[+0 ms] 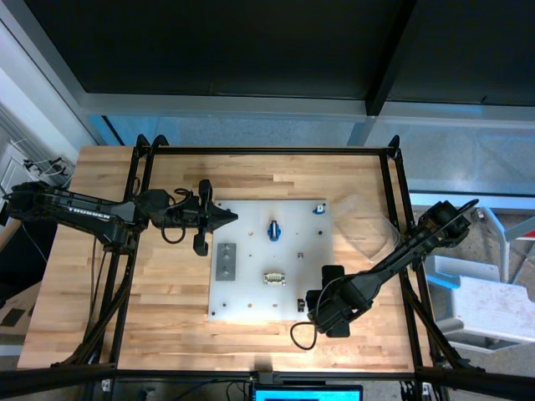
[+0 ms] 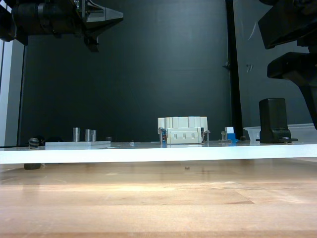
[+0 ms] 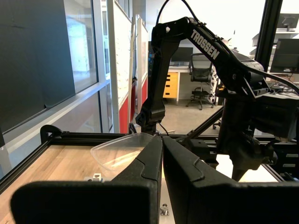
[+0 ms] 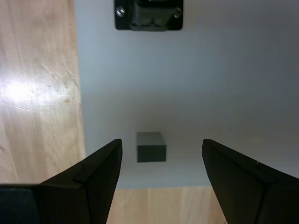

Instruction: Pick the 16mm bar from the taskboard and place it in the container

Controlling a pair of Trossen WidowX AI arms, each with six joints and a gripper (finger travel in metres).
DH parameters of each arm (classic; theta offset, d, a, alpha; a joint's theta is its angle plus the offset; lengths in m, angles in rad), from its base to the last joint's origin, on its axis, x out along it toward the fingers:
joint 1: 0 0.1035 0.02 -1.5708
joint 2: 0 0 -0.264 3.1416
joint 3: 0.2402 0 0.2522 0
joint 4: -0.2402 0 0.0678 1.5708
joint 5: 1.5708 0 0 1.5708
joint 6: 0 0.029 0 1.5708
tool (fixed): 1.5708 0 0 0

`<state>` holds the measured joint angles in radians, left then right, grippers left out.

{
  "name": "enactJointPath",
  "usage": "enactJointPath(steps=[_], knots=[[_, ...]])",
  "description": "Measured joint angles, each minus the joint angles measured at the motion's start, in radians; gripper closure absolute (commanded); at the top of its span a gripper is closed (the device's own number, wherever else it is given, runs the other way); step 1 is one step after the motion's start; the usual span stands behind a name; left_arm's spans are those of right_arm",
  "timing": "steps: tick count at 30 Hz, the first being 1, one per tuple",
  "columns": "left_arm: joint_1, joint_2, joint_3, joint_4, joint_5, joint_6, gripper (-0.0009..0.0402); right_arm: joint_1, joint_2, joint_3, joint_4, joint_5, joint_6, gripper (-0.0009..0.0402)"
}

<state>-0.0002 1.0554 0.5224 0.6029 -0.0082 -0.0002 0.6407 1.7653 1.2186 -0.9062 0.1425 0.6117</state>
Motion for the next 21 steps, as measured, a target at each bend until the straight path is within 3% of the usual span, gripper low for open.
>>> enactJointPath(steps=[9,21], knots=[[0.000,0.000,0.000,0.000,0.000,0.000,0.0393,0.002,0.011,-0.007,0.010,-0.002,-0.003,0.0164],[0.000,0.000,0.000,0.000,0.000,0.000,0.0393,0.003,0.011,-0.007,0.014,-0.004,-0.003,0.0253]])
